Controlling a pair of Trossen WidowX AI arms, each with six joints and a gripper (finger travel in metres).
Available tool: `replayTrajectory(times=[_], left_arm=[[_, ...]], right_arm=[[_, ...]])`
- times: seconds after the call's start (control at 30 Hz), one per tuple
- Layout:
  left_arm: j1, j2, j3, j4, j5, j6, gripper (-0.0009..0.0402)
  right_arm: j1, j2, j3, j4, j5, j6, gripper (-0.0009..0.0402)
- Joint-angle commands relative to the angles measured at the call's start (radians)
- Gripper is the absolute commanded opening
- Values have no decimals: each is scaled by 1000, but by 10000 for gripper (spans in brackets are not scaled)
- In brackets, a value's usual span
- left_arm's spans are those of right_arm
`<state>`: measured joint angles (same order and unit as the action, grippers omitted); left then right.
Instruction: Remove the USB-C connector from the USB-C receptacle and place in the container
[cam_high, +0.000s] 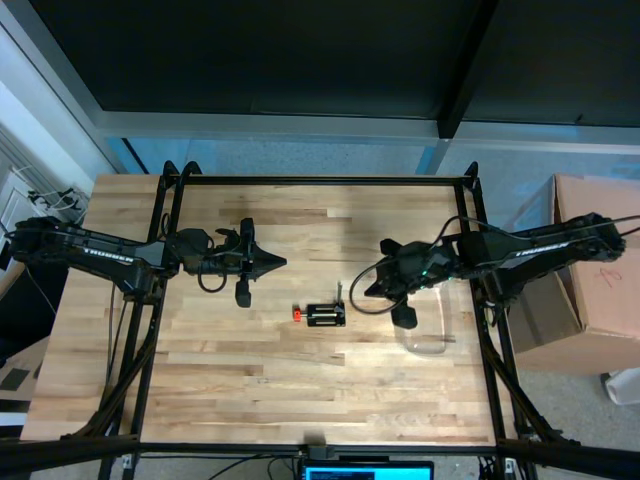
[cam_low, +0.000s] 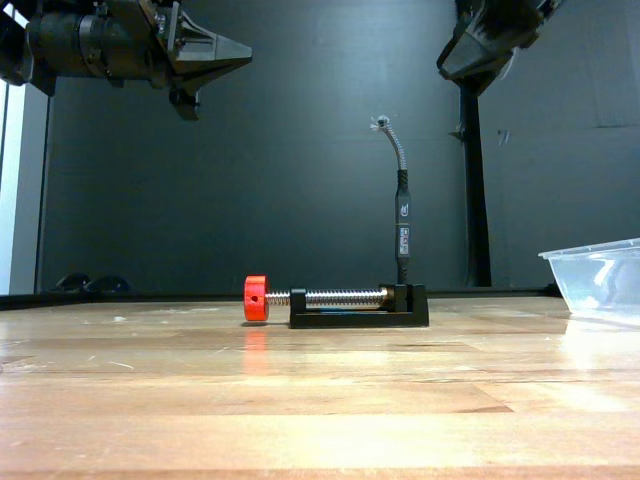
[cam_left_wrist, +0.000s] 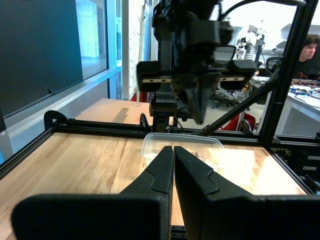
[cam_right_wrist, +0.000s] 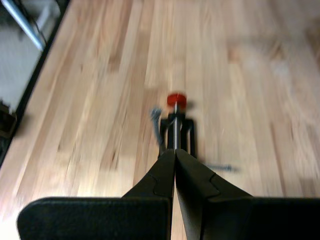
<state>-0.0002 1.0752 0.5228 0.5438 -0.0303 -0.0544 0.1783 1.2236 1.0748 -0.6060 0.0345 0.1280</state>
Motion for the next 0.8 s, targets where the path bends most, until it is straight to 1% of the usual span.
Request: replayTrajectory(times=[0.03,0.1,0.2,0.27,0.47,0.67,0.8], left_arm=[[0,0,0,0,0,0,0],[0,0,0,0,0,0,0],[0,0,0,0,0,0,0],[0,0,0,0,0,0,0],[0,0,0,0,0,0,0],[0,0,0,0,0,0,0],[0,0,0,0,0,0,0]], right_arm=[[26,74,99,-126,2,26,1],[36,116,161,-205,3,45,3],[46,182,250,-314,29,68,11],[49,226,306,-372,29,74,21],[51,327,439,-471,29,74,69],[51,378,489,-506,30,82,119],[51,414,491,-507,30,89,155]])
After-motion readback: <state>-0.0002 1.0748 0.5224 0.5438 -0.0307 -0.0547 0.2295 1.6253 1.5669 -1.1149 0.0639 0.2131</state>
